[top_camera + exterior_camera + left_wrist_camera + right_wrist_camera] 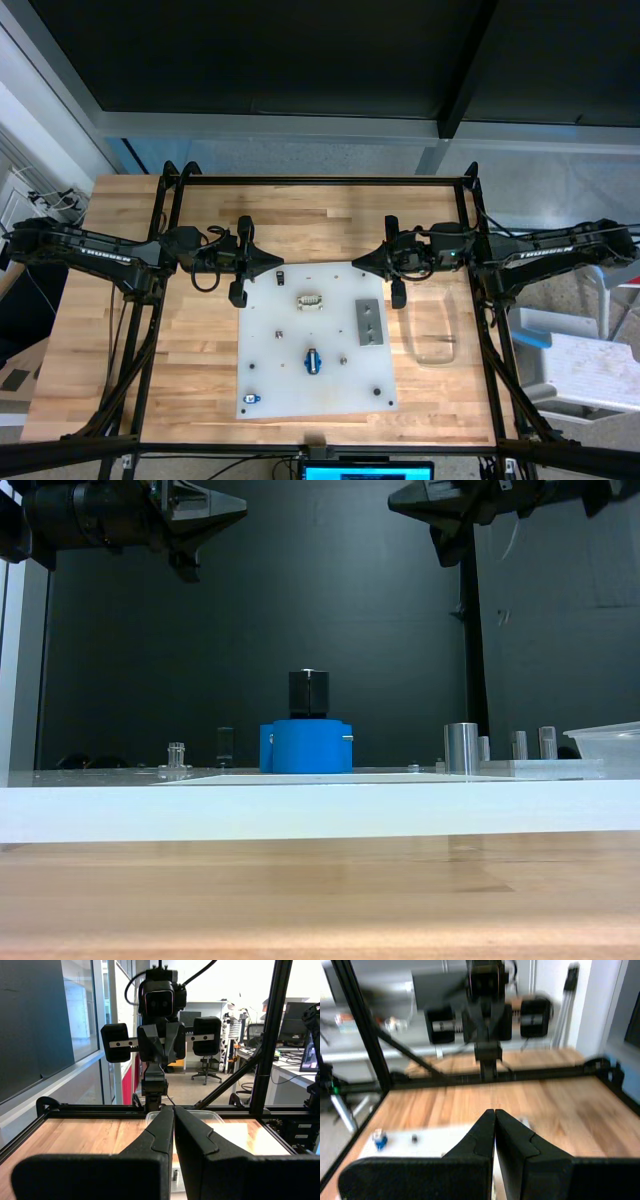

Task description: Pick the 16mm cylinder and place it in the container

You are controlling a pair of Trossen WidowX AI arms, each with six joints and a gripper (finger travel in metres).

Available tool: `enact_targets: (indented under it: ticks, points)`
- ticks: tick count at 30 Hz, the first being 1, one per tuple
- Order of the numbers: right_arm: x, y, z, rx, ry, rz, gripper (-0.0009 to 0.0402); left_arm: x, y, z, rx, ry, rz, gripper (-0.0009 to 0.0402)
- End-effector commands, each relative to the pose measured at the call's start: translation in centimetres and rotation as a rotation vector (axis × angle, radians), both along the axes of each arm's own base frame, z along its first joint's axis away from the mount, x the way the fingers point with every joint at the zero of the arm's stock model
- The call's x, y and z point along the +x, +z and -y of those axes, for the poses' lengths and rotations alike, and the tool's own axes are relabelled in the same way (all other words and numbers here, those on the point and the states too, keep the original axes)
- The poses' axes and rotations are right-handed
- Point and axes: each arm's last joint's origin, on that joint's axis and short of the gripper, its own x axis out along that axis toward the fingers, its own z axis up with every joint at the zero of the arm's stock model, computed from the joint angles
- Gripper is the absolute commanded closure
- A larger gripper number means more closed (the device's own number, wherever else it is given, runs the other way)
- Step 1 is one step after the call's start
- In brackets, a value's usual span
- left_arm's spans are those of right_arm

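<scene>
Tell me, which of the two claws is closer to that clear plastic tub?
Right. The right gripper hangs over the far edge of the white board, a short way from the container lying beside the board's right edge. The left gripper hangs farther away, over the board's far left corner.

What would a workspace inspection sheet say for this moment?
Surface: wooden table carrying white board.
Job's things: 16mm cylinder, probably the peg right of the blue-and-black part; container empty, beside the board.
Clutter: grey block, white connector.
Grippers: left gripper and right gripper shut, raised over the board's far edge.
Cables: cable loop at left wrist.
Surroundings: black frame around table.
</scene>
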Motion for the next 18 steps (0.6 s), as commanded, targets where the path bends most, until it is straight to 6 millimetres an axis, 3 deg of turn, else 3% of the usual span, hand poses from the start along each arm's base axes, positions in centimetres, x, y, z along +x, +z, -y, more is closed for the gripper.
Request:
enact_targets:
  ticks: [1,9,18]
  points:
    - [0.0,0.9,0.0,0.020,-0.006,-0.111,0.0393,0.0,0.0,0.0,0.000,0.000,0.000,0.0393]
    - [-0.2,3.9,-0.1,0.043,-0.019,-0.424,0.0393,0.0,0.0,0.0,0.000,0.000,0.000,0.0393]
    - [1.8,5.5,-0.5,0.031,-0.002,-0.704,0.0393,0.0,0.0,0.0,0.000,0.000,0.000,0.0393]
